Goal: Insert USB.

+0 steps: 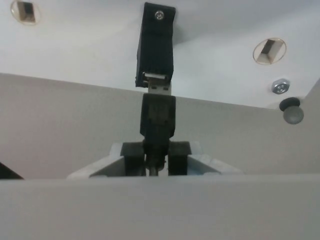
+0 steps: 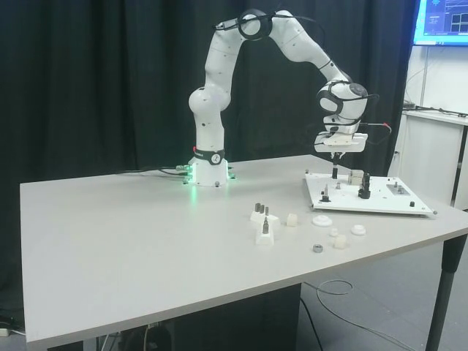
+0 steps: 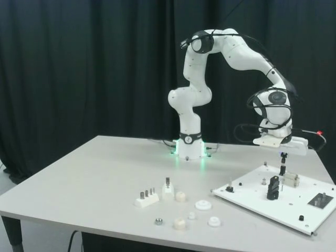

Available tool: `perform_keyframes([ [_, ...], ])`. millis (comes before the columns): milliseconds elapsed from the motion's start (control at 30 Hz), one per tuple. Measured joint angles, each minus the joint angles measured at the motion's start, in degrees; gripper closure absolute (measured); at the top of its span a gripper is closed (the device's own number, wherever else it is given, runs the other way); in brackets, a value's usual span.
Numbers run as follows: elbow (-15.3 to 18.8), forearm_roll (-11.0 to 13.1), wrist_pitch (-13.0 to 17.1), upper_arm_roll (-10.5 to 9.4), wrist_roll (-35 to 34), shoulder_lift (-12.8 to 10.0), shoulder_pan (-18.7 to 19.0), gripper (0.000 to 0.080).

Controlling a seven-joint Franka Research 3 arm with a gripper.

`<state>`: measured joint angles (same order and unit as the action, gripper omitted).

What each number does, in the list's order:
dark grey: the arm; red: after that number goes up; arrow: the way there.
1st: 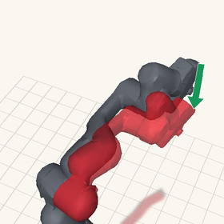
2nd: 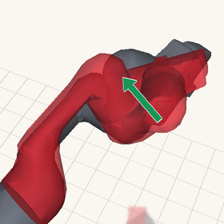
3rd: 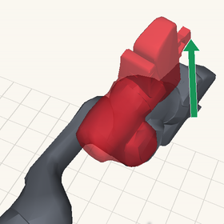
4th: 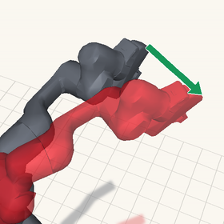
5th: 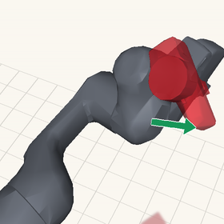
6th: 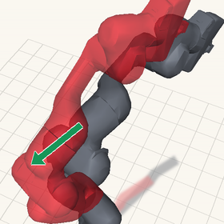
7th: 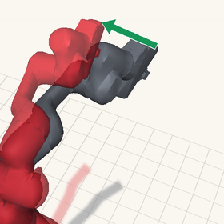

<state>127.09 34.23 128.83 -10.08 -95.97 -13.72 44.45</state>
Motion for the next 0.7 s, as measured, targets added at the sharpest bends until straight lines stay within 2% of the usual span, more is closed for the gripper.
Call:
perform_keyframes([
  [700, 0.08, -0.06, 0.8, -0.17, 0.0, 0.0, 0.0, 0.0711],
])
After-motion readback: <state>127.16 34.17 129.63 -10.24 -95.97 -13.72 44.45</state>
